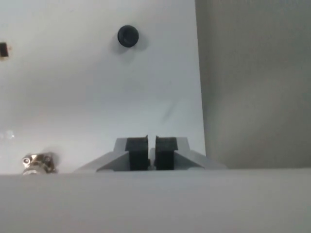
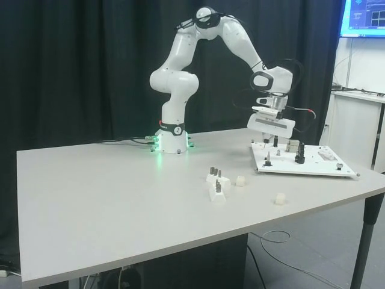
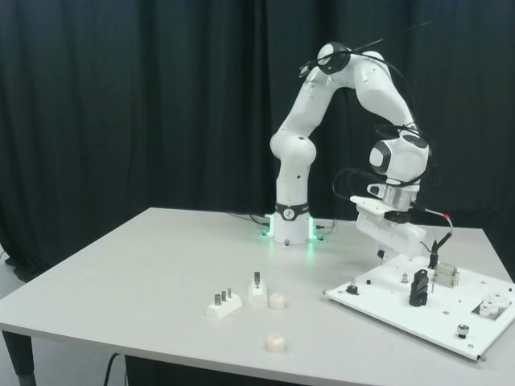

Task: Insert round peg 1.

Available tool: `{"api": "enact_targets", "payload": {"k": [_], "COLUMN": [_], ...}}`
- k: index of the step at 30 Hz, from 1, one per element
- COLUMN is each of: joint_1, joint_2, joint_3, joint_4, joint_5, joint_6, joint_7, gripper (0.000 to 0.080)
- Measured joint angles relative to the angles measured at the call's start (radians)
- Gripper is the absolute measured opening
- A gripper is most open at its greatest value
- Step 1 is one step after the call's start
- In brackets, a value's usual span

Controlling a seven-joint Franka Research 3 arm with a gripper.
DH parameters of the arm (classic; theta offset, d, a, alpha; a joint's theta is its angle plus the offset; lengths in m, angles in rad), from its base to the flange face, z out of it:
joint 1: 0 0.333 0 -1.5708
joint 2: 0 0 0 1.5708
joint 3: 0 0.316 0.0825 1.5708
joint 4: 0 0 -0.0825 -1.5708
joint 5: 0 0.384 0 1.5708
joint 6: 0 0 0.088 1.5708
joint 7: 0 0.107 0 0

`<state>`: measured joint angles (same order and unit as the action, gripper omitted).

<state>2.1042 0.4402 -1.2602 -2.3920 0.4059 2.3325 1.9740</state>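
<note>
We see our pincer [image 3: 380, 254] hanging over the near-base end of the white board [image 3: 451, 326], with open air between it and the plate. In the wrist view, bare board lies below the fingertips [image 1: 137, 154], and only a black round socket [image 1: 128, 36] and a metal fitting [image 1: 39, 163] sit off to the sides. Farther along the board a black upright fixture [image 3: 418, 288] and a metal block [image 3: 445, 277] stand in the way. The surface [image 3: 145, 273] is wide open apart from small white peg holders [image 3: 224, 304] grouped near its front.
</note>
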Motion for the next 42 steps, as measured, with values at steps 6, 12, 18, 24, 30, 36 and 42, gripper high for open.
{"api": "enact_targets", "payload": {"k": [6, 12, 18, 24, 30, 36, 42], "joint_1": [0.0, 0.0, -0.001, -0.001, -0.001, -0.002, -0.002], "joint_2": [0.0, 0.0, 0.003, 0.008, 0.011, 0.014, 0.02], "joint_3": [0.015, 0.033, 0.044, 0.05, 0.056, 0.065, 0.074], "joint_4": [-0.018, -0.036, -0.048, -0.057, -0.063, -0.067, -0.069], "joint_5": [0.02, 0.036, 0.055, 0.063, 0.071, 0.081, 0.099], "joint_6": [0.034, 0.073, 0.1, 0.117, 0.129, 0.14, 0.151], "joint_7": [0.0, 0.0, 0.0, 0.0, 0.0, 0.0, 0.0], "gripper": [0.0027, 0.0027, 0.0027, 0.0027, 0.0027, 0.0027, 0.0027]}}
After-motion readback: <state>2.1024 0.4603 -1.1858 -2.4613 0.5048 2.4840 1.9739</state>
